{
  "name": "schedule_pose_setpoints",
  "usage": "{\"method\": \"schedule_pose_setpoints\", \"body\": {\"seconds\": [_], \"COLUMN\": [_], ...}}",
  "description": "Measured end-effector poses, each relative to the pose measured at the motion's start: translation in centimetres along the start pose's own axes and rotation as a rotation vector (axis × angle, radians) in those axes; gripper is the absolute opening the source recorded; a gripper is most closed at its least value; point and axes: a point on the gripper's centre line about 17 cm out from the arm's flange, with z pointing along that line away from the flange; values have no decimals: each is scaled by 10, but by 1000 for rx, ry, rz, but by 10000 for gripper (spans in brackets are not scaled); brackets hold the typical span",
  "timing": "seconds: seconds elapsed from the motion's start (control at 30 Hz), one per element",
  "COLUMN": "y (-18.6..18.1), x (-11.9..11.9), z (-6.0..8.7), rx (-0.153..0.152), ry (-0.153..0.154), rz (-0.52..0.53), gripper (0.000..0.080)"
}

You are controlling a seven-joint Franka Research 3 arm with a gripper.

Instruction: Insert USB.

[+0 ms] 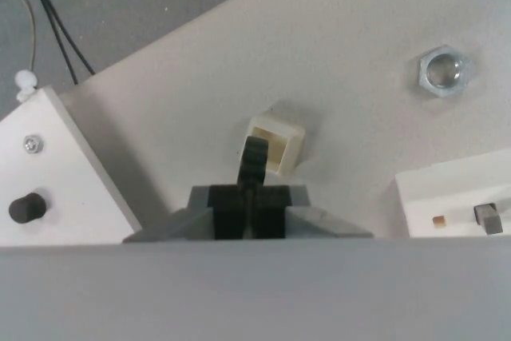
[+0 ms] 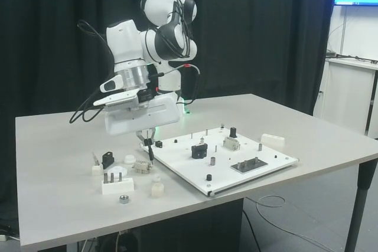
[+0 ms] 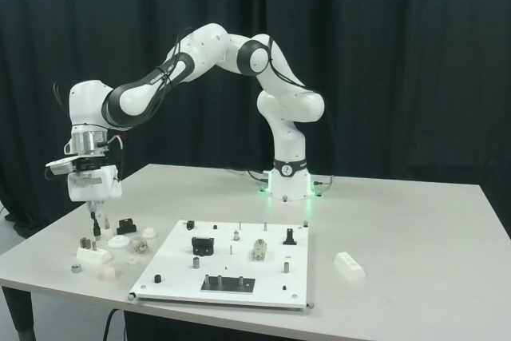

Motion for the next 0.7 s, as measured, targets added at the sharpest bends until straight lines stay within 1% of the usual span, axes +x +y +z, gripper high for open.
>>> {"method": "schedule_pose_setpoints", "body": {"seconds": [0.23,0.37,0.5,0.7], "y": [0,-3,-9,-27], "x": [-1,-2,-3,-7], "z": [0,1,2,1], "rx": [-2,-2,4,20], "ry": [-4,-9,-15,-30], "rz": [-4,-24,-82,-214], "gripper": [23,23,23,23]}}
